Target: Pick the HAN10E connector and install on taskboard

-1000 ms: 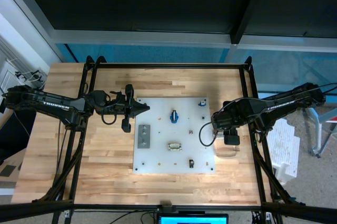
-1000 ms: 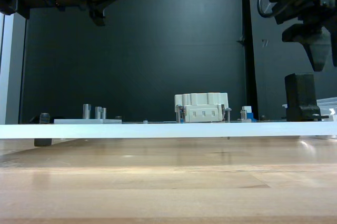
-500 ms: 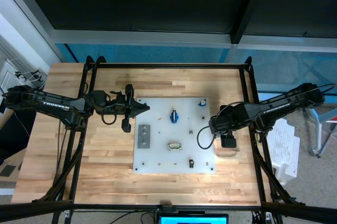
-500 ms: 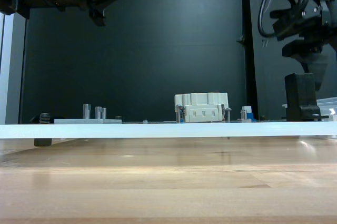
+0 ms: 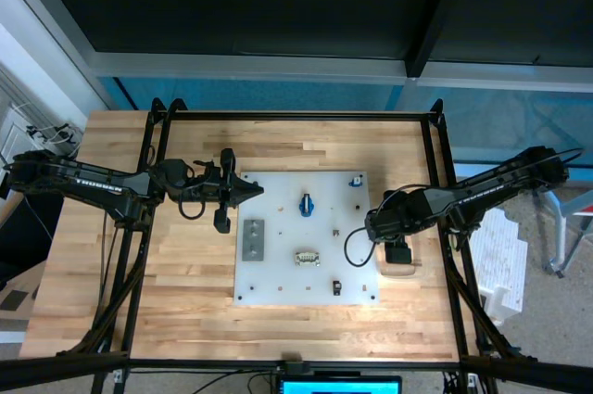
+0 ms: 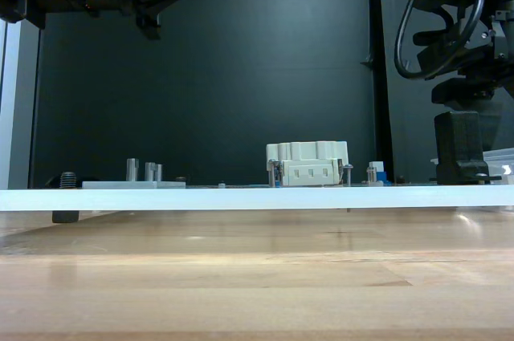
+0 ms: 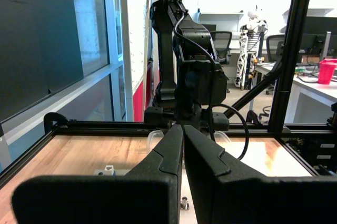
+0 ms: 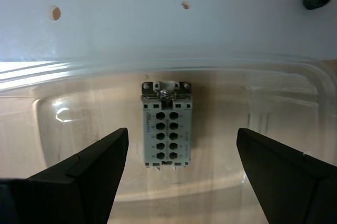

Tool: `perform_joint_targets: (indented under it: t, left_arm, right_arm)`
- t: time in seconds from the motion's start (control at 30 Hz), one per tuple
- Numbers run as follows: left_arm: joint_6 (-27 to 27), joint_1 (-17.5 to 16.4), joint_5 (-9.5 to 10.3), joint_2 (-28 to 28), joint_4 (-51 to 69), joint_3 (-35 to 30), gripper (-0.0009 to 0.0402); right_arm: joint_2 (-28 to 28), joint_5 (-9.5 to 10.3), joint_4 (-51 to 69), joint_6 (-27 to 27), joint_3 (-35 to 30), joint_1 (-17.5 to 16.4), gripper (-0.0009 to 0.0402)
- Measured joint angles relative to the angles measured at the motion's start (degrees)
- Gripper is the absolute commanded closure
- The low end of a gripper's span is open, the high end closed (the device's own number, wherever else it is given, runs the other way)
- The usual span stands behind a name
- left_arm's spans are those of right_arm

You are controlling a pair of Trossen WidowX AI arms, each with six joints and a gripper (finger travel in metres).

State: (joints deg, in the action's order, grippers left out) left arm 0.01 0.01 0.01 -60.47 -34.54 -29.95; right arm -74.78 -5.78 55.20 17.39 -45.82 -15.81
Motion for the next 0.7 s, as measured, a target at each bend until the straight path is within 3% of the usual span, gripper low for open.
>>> perform_joint_targets:
  t: [0.17, 0.7]
  left_arm:
    - [0.00, 0.00, 0.02, 0.00, 0.00, 0.02, 0.0392]
    - [0.00, 0.00, 0.00, 0.00, 0.00, 0.00, 0.0392]
  right_arm:
    - [0.00, 1.33, -1.92, 0.33, 1.86, -0.42, 0.0105]
    - [-1.36, 1.33, -7.52, -0.20, 5.77, -0.57, 0.0105]
